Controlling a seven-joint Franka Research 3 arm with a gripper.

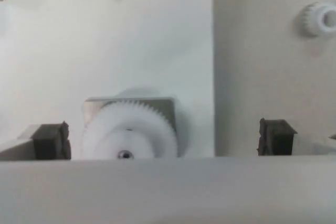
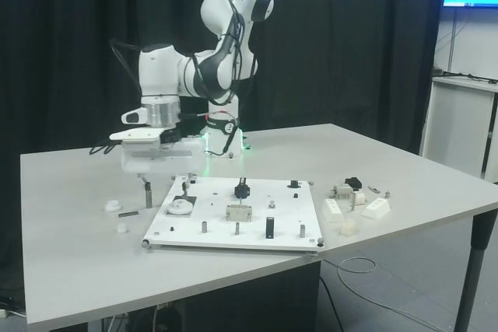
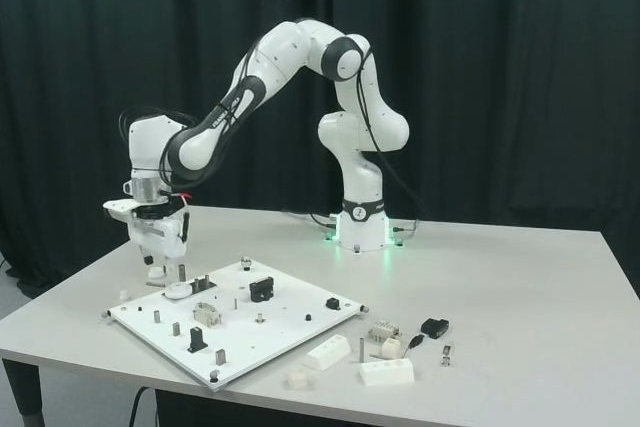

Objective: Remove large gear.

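Directly beneath the hand (image 1: 163, 137), between its two black fingertips (image 1: 51, 141) and nearer one of them, sitting flat on a grey mount: the large gear (image 1: 131, 132), white and toothed, with a small metal pin at its centre. Hand spread wide, released, gripping nothing, fingertips standing clear of the gear's rim on both sides. Hovering just above the near corner of the white assembly board (image 2: 257, 231), as seen from the first room view, with the gear (image 2: 180, 207) lying just below the fingers. Beyond the board's edge, off to one side of the hand on the grey worktop (image 1: 268, 66): a small white gear (image 1: 319, 19), well apart from the fingertips. Farther from the hand, past the board's opposite side: several white blocks (image 2: 375, 209) and small black parts resting on the worktop. Behind the hand, rising from a base glowing green (image 3: 362, 239): the white arm (image 3: 290, 62), bending over and down.
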